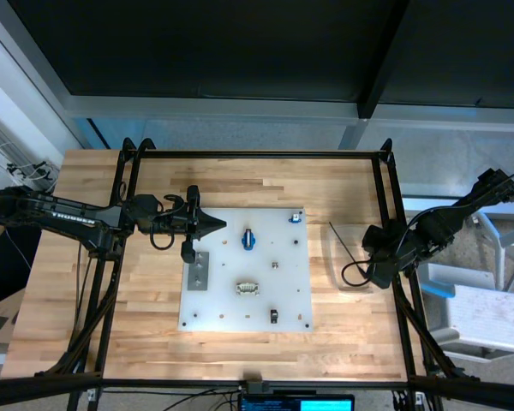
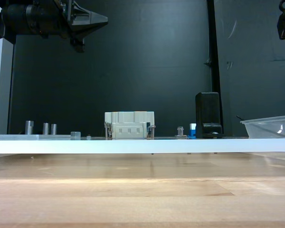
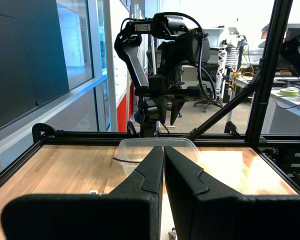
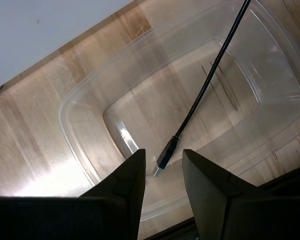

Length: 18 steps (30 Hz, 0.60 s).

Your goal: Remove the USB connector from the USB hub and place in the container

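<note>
Right wrist view: the right gripper (image 4: 162, 151) hangs over the container (image 4: 80, 145) with its jaws spread wide and nothing clamped between them. The USB connector (image 4: 203, 92) is inside the tub. Its small plug lies in the gap just past the fingertips (image 4: 139, 156) and appears to touch neither, and its thin cable slants away across the clear floor toward the far rim. The step in hand is judged to be the deposit, which looks all but complete. To finish it well, the jaws should be kept apart and the arm lifted straight up, so that no finger catches the plug or drags the cable back over the wall. The tail near the rim is the part most likely to snag. In the high view the right gripper (image 1: 370, 261) stands at the table's right side above the container (image 1: 334, 267), well apart from the USB hub (image 1: 274, 316) on the white board (image 1: 214, 308). The left gripper (image 1: 210, 224) hovers over the board's far left part, its fingers (image 3: 150, 170) pressed nearly together and holding nothing.
</note>
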### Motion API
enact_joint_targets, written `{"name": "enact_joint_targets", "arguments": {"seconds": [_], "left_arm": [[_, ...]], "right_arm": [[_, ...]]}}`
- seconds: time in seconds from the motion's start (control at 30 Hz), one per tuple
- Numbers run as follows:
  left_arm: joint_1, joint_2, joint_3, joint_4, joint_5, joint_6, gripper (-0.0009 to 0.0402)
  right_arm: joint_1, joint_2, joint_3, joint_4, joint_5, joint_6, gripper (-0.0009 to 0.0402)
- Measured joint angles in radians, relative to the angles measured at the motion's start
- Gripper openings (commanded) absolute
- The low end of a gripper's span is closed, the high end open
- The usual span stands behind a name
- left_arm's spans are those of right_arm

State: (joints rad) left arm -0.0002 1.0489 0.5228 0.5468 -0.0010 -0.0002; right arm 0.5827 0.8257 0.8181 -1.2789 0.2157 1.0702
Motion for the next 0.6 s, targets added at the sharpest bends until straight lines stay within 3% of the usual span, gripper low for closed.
{"name": "enact_joint_targets", "arguments": {"seconds": [0.6], "left_arm": [[0.000,0.000,0.000,0.000,0.000,0.000,0.0001]], "right_arm": [[0.000,0.001,0.000,0.008,0.001,0.000,0.0100]]}}
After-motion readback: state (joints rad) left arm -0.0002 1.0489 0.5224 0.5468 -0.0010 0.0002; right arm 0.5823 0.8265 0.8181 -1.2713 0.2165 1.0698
